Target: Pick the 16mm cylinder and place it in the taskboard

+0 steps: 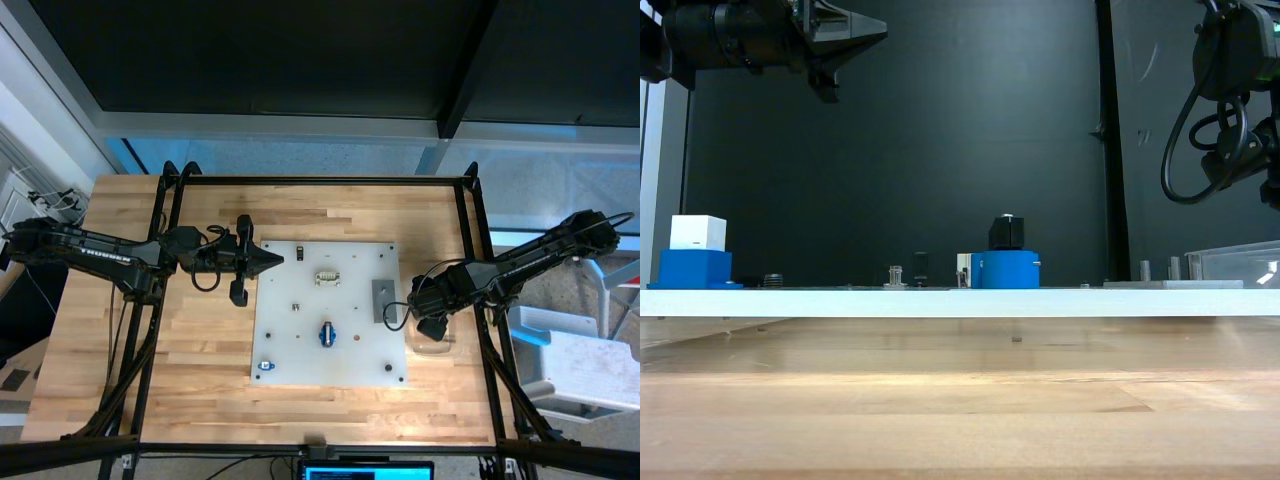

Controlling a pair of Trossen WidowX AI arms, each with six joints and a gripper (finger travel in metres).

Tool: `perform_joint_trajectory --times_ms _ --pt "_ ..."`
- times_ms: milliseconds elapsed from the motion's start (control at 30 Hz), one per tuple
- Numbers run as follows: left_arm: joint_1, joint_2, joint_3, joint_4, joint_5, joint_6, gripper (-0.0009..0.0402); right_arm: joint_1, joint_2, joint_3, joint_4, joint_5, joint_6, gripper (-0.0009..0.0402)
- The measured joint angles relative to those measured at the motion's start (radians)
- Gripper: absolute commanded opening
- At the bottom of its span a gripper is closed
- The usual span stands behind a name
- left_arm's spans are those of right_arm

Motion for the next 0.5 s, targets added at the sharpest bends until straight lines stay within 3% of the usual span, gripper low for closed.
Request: perform_joint_trajectory --times_ms 300,500 --pt "0.0 0.0 0.0 0.0 0.0 0.0 0.0 0.0 0.0 -0.018 0.013 -0.002 0.0 0.0217" --pt "0.0 0.0 0.0 0.0 0.0 0.0 0.0 0.0 0.0 -0.02 0.018 -0.011 -0.002 0.018"
